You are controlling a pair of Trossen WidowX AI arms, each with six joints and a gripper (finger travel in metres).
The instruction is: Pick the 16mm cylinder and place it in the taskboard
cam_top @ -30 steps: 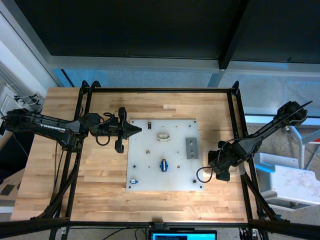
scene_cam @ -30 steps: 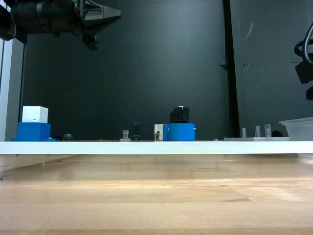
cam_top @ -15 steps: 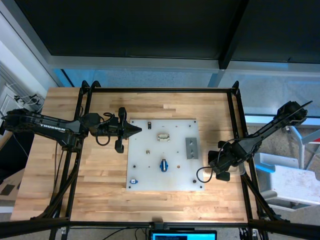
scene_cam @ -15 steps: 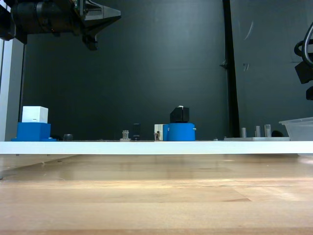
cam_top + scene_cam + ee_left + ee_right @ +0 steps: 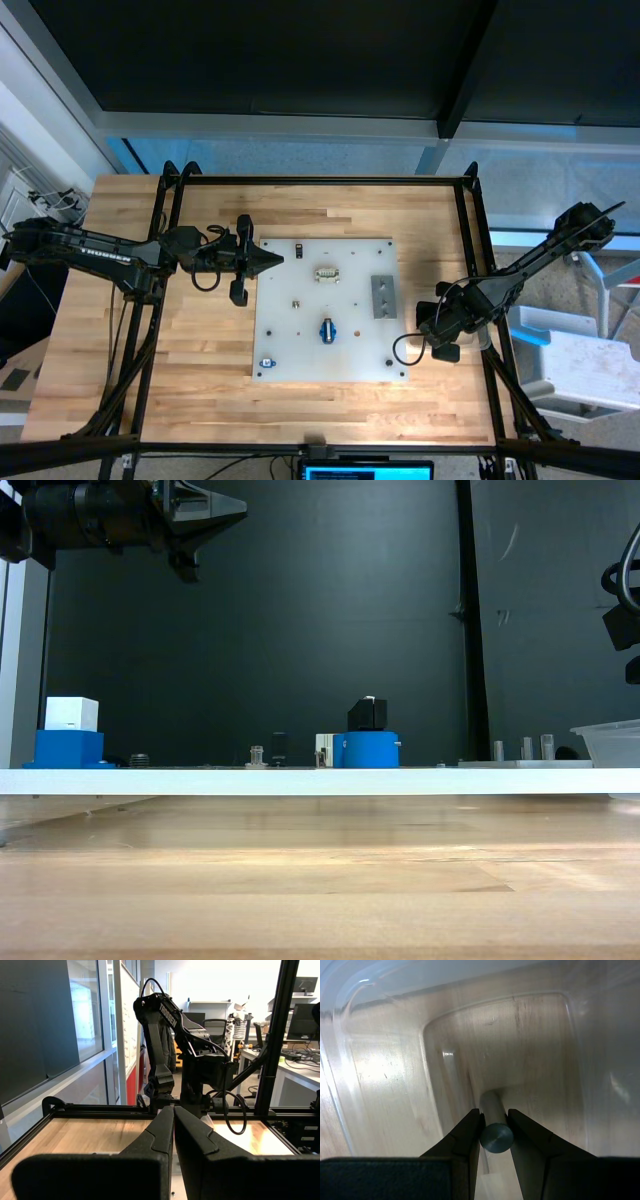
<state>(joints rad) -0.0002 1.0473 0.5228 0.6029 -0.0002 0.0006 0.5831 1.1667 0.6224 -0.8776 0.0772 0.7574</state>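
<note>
One end effector [image 5: 275,258] aloft, other [image 5: 494,1116] in-tray [image 5: 380,1075]

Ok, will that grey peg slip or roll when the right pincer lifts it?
The 16mm cylinder looks like solid metal, so probably stiff and heavy for its size. Its smooth round side may slip or pivot in the right pincer, closed on it inside the clear tray. Dropped, it likely rolls. The left pincer hangs shut above the left edge of the taskboard.

Left claw [image 5: 174,1110], fingers together, points at the right arm [image 5: 159,1045].
</note>
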